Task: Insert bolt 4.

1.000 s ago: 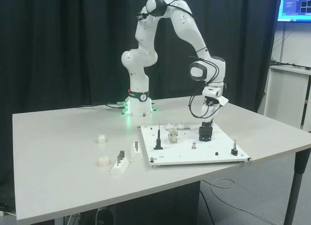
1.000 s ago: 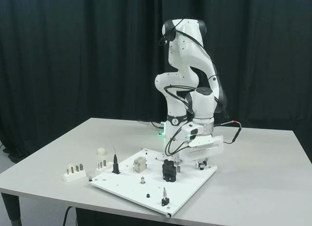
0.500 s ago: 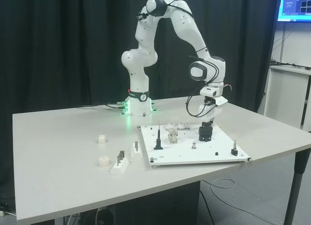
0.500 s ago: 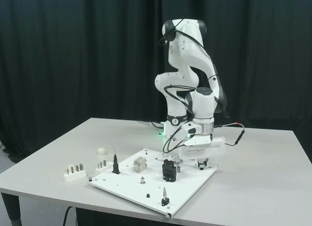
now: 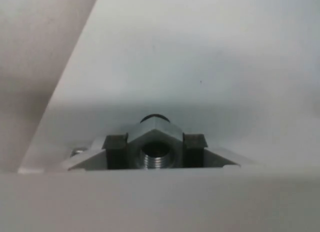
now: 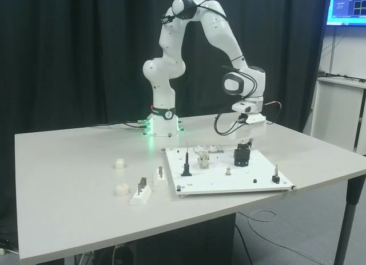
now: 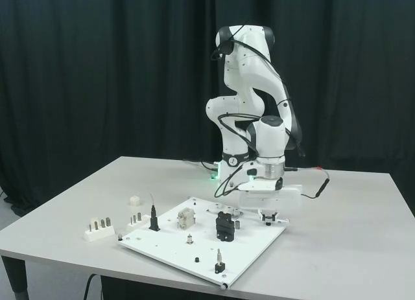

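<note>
In the wrist view, two black pads (image 5: 115, 143) sit on either side of a grey metal piece with a threaded bore, bolt 4 (image 5: 156, 142). My gripper (image 5: 156, 151) is shut on it, just above the white board (image 5: 200, 66). In the first room view the gripper (image 6: 247, 142) is down at the board's (image 6: 229, 179) back right part, behind a black block (image 6: 241, 155). From the second room view the gripper (image 7: 267, 217) stands low over the board's (image 7: 194, 251) far corner. The bolt itself cannot be made out in either room view.
On the board stand a black base with a thin rod (image 6: 186, 169), a small metal fixture (image 6: 203, 161) and short pins (image 6: 275, 177). Left of the board on the grey table (image 6: 68, 179) are a white rack of bolts (image 6: 140, 193) and two small white blocks (image 6: 119, 162).
The hand has turned about its upright axis in place. Its flange and cable loop have swung round toward the right, and it stays low over the same spot on the board.
</note>
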You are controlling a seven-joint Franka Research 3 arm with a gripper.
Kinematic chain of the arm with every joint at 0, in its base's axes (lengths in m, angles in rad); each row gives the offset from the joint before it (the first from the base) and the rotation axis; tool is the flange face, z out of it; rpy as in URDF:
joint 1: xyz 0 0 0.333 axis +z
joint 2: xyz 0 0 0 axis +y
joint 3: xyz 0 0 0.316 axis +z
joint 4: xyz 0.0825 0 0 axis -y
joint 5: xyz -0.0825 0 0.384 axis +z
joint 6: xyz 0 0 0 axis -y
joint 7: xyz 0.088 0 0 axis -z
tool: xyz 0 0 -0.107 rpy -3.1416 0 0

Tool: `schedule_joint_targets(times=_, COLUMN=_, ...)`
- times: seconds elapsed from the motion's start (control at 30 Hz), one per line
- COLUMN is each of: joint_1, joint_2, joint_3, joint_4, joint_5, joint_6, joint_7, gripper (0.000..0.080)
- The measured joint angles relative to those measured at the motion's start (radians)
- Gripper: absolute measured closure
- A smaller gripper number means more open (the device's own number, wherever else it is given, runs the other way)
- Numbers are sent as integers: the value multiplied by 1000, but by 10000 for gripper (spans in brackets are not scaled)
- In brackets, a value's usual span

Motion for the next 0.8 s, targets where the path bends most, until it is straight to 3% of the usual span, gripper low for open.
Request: schedule_joint_targets(times=0.8, joint_1=-3, joint_2=1, joint_3=-1, joint_4=1, joint_5=60, joint_6=0, joint_7=400, gripper=577)
